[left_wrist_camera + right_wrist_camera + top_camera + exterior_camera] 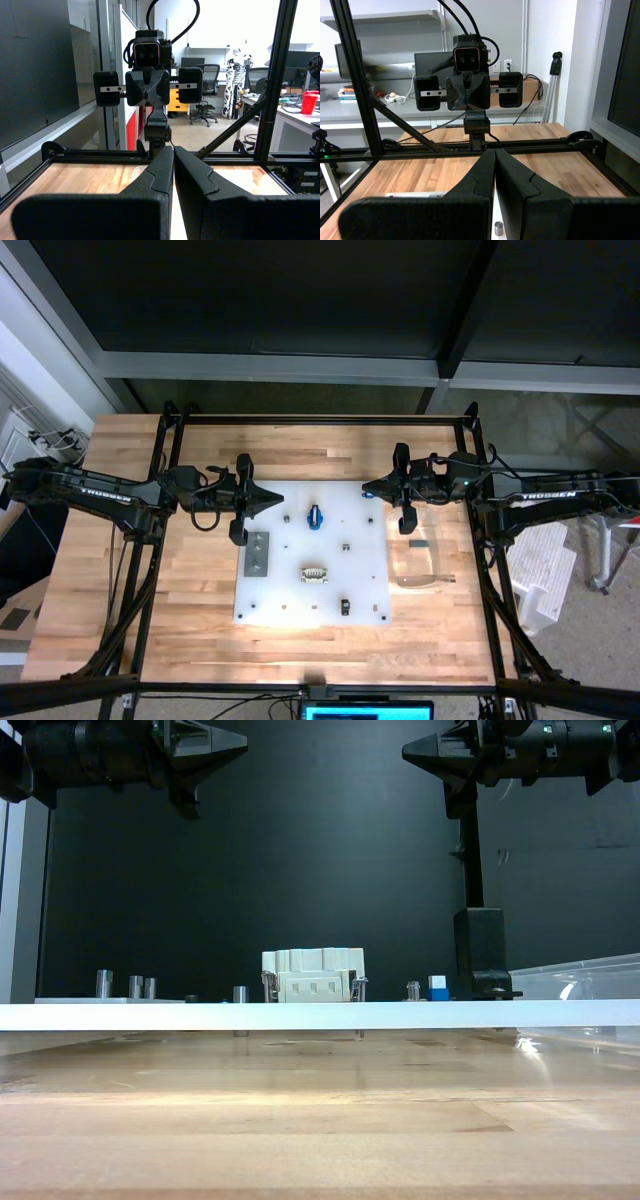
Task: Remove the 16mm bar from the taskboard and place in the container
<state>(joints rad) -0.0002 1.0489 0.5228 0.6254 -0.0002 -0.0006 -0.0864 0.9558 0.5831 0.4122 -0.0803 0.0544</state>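
Note:
The white taskboard (pixel 368 575) lies in the middle of the table, and its edge (pixel 320 1015) runs across the low view. The clear container (pixel 440 565) (pixel 585 982) stands just off the board's right side. A small dark stubby piece, apparently the 16mm bar (pixel 418 542), lies inside the container near its far end. My left gripper (pixel 283 502) (pixel 245 740) (pixel 173 150) hangs shut and empty above the board's far left corner. My right gripper (pixel 365 490) (pixel 405 753) (pixel 495 151) hangs shut and empty above the far right corner, pointing inward.
On the board sit a blue knob (pixel 315 515), a grey metal plate (pixel 258 555), a beige connector (pixel 313 574) (pixel 312 978) and a black block (pixel 345 606) (pixel 483 955). Short metal posts (pixel 104 983) stand at the board's left. A black frame (pixel 160 540) flanks the table.

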